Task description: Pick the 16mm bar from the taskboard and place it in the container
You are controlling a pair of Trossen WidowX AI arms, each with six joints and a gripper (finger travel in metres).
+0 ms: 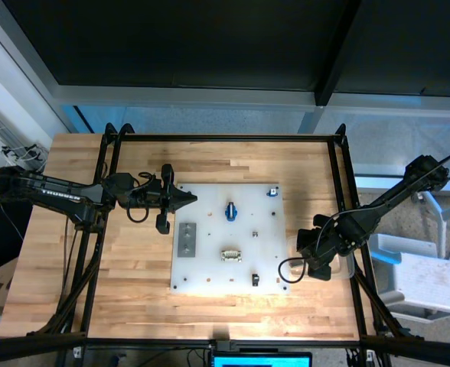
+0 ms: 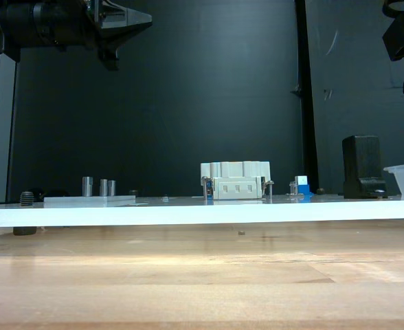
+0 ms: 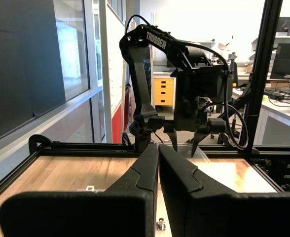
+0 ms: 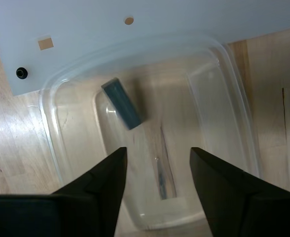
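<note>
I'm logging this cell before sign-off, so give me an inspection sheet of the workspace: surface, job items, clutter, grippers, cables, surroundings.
Surface: wooden table, with the white taskboard lying flat at its middle.
Job's things: a dark bar, blurred, shows inside the clear container, which sits to the right of the board.
Clutter: a lit screen at the table's near edge.
Grippers: left gripper shut, raised over the board's far left corner; right gripper open, above the container.
Cables: a looped cable by the right gripper, another by the left.
Surroundings: black frame around the table.
</note>
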